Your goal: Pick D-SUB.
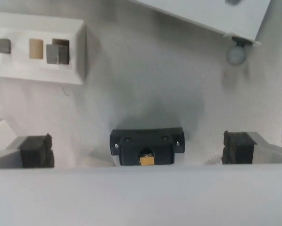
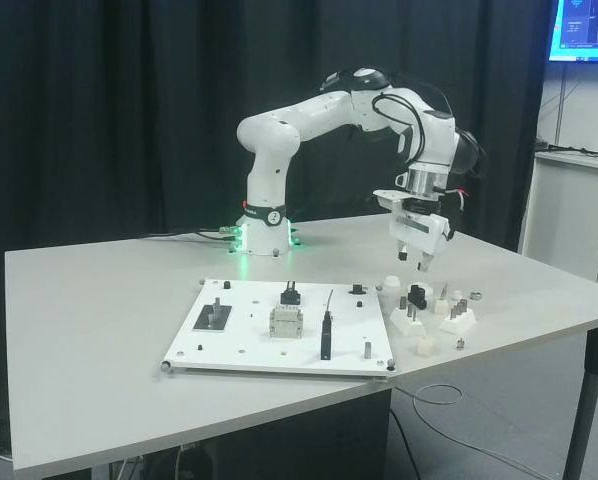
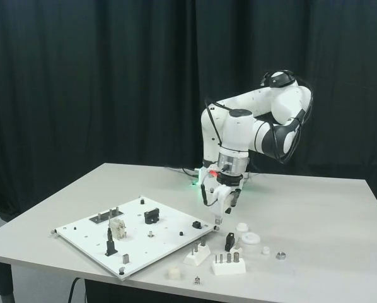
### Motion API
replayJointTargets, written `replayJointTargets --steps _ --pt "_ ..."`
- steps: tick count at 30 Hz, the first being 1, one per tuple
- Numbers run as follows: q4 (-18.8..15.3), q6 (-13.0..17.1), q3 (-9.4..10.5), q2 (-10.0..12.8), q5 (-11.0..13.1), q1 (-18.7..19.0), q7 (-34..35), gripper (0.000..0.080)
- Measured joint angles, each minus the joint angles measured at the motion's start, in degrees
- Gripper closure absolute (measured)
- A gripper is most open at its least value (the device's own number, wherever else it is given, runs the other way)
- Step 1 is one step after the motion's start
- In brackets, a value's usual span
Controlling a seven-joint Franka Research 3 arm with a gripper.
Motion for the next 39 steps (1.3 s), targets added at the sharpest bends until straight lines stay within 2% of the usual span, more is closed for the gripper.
replayJointTargets --steps 31,39 --pt "0.0 -1.4 -2.95 0.0 -2.2 -0.2 -3.3 0.0003" --pt "0.4 -2.7 -3.95 -0.1 -2.1 -0.2 2.0 0.0003"
